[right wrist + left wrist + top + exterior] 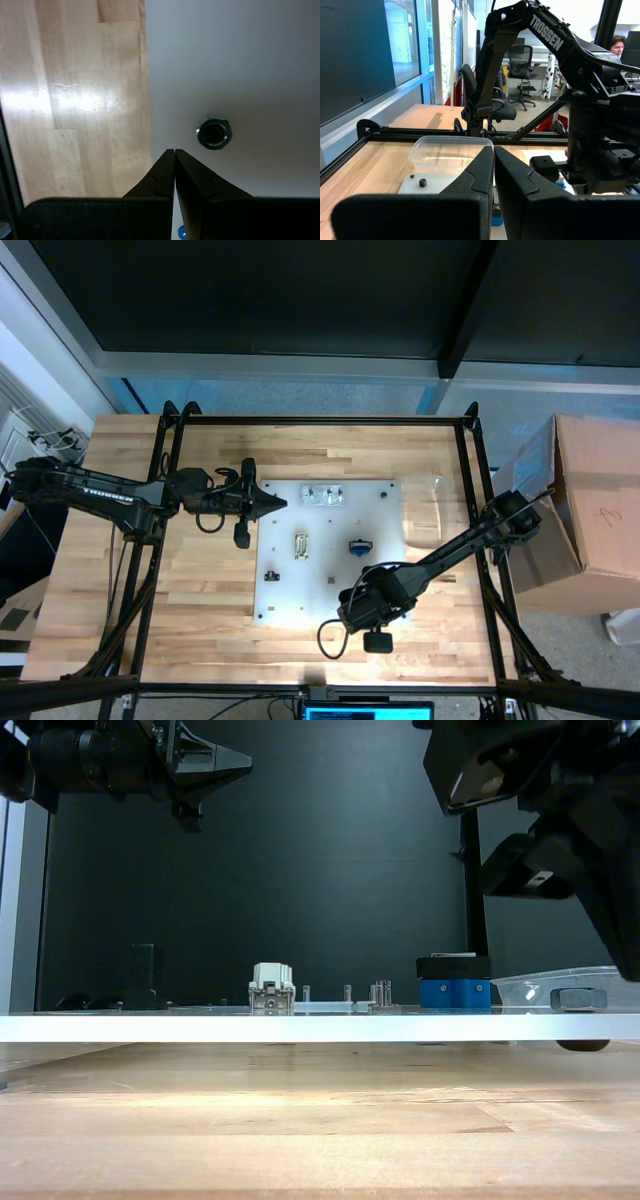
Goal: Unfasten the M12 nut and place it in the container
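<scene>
Pale wood on the worktop (150, 590), planked, with a soft glare along the near side. The board (300, 585) on it is white, smooth and faintly glossy. And the nut (214, 133) is bright silver metal with shiny facets, sitting on that board near the right claw (174, 152), whose matt black fingers are pressed together. The left claw (493, 167), high by the board's left edge, is the same dull black and also closed. The container (450, 152) is clear, glossy plastic, and the box (590, 510) is brown cardboard.
</scene>
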Motion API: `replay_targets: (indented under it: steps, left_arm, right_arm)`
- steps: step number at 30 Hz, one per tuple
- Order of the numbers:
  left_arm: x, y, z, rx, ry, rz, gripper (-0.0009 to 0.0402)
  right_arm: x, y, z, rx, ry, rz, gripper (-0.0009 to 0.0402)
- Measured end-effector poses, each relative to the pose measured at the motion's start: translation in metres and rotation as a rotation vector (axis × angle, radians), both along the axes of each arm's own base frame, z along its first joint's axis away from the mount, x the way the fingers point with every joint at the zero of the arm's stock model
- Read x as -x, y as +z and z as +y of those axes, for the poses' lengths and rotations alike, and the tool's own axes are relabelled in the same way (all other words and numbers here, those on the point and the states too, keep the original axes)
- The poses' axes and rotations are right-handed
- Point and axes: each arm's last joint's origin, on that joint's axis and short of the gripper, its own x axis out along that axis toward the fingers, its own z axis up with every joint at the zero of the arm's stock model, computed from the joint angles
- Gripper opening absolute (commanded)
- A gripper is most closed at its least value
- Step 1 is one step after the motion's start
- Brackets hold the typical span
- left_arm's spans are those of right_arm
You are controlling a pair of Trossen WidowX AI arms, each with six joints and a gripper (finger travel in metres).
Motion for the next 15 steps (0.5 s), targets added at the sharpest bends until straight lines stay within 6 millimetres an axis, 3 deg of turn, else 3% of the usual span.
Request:
replay_targets:
  steps: [15]
  left_arm:
    - [0.0000, -0.0001, 0.0000, 0.000, 0.000, 0.000, 0.0000]
  right_arm:
    - [0.0008, -0.0067, -0.0020, 0.028, -0.005, -0.020, 0.0000]
